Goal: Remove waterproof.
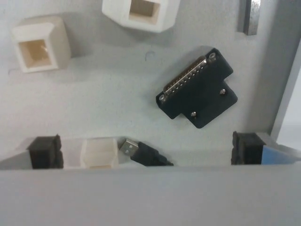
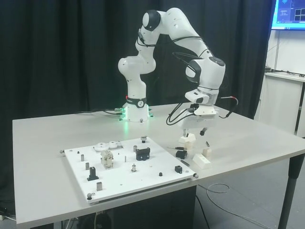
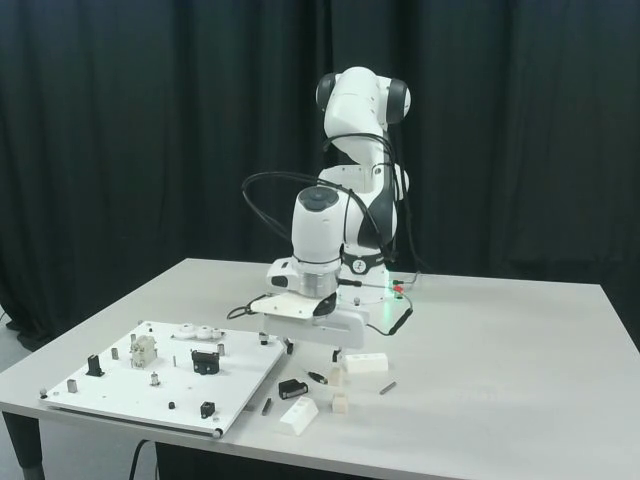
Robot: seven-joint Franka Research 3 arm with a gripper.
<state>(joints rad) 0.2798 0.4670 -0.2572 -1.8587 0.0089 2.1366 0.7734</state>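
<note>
Since my pincer (image 1: 146, 150) stands wide apart and grips nothing, I judge the removal as not yet done, or at least no part of it shows as done. I cannot pick out the waterproof connector itself. It may be one of the small fixtures on the board or one of the loose parts under my wrist, and none of the three views settles which. So finding it, closing on it and lifting it away all appear to be left. Counting from the largest thing down, there is one grey worktop (image 2: 47, 143). On it is bolted one white arm (image 2: 190, 45), mine, and one white board (image 2: 124, 183) lies near the front edge. The board carries many small black and grey fixtures, too small for me to count surely. Off the board, below my wrist, the wrist view shows three white socket blocks: two lie apart from the fingertips (image 1: 40, 44) (image 1: 141, 13), and one (image 1: 99, 153) sits between my fingertips, just beside one of them but not clamped. Then come one black D-sub connector (image 1: 197, 89), one grey metal bar (image 1: 252, 16) and one USB plug (image 1: 128, 147) on a black lead.
</note>
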